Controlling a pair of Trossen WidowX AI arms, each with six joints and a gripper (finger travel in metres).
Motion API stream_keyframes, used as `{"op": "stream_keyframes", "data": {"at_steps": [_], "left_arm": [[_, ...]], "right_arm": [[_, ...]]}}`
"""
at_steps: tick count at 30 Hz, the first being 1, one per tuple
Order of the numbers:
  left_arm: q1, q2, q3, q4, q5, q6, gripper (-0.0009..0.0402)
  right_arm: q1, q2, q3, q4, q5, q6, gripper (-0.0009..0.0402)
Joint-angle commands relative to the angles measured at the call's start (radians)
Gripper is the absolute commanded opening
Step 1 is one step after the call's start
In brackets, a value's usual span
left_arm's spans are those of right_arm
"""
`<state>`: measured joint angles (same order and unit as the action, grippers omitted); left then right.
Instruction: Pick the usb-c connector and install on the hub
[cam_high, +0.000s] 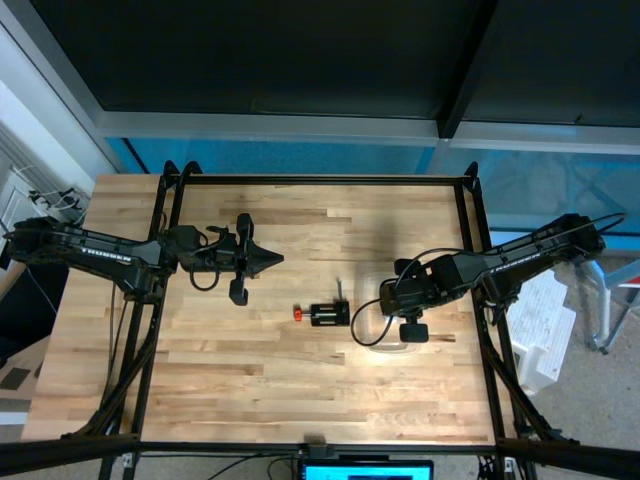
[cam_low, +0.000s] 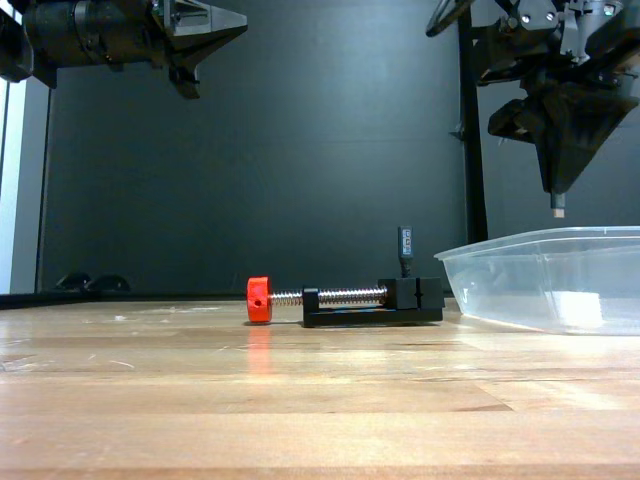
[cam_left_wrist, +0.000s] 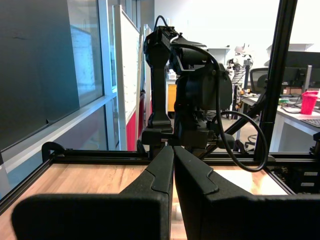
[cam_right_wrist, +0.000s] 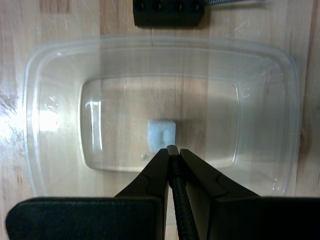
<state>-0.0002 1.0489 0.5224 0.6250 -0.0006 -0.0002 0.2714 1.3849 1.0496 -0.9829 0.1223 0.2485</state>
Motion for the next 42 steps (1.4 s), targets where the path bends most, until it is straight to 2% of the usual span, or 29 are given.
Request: {"op": "stream_keyframes", "data": {"at_steps": [1,6,18,20,31,42], "left_arm": [[0.000,0.000,0.000,0.000,0.000,0.000,0.0000],[0.000,0.000,0.000,0.000,0.000,0.000,0.0000],[0.000,0.000,0.000,0.000,0.000,0.000,0.0000],[0.000,0.000,0.000,0.000,0.000,0.000,0.0000],[0.000,0.000,0.000,0.000,0.000,0.000,0.0000],[0.000,0.000,0.000,0.001,0.000,0.000,0.0000]], "right_arm": [[-0.009,0.000,0.006,0.005,-0.002,-0.002,0.0000],[-0.032,0.020,0.037,0.008,-0.002,-0.016,0.0000],[-0.069,0.177,0.194,0.007,-0.003,-0.059,0.0000],[-0.074,0.206,0.220,0.007,-0.013,-0.069,0.0000],[-0.089,0.338,0.364,-0.001,-0.019,-0.099,0.0000],[-0.095,0.418,0.449,-0.003,-0.018,-0.116,0.0000]]}}
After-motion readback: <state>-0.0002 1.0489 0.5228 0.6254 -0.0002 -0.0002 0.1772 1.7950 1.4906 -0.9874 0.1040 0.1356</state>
